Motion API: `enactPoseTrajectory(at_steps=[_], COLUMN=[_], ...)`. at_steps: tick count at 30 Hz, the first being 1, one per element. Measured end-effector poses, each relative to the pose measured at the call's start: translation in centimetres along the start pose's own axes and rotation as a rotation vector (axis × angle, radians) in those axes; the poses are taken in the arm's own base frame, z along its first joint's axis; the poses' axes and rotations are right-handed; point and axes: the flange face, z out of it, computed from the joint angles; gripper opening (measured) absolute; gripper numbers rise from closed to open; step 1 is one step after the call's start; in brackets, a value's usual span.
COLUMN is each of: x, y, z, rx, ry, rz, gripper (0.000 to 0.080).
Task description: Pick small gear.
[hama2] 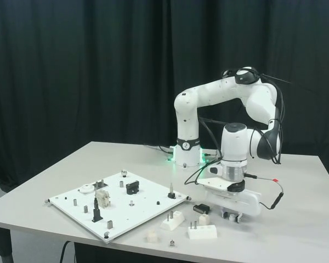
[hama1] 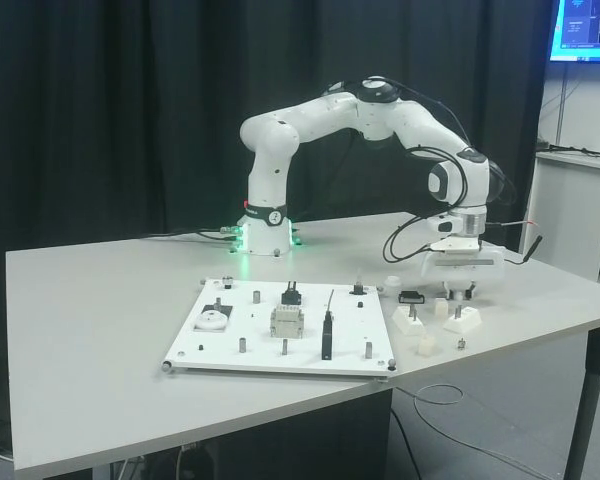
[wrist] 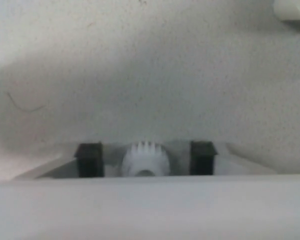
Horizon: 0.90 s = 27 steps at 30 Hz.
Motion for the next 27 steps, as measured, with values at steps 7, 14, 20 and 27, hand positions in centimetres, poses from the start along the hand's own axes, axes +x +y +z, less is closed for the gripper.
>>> enactPoseTrajectory(at_steps=[7,14,20,27], x=[-0.2,-0.2,0.0,0.2], y=[0.1,0.1,0.0,-0.2], z=[0.0,0.0,-0.5,-1.8], rx=[-0.001,-0.002,0.006,0.016], ry=[-0.005,-0.008,-0.007,-0.011], rz=[-0.001,0.000,0.002,0.004], gripper=[0.0330,0.0195,0.0198,0.0198])
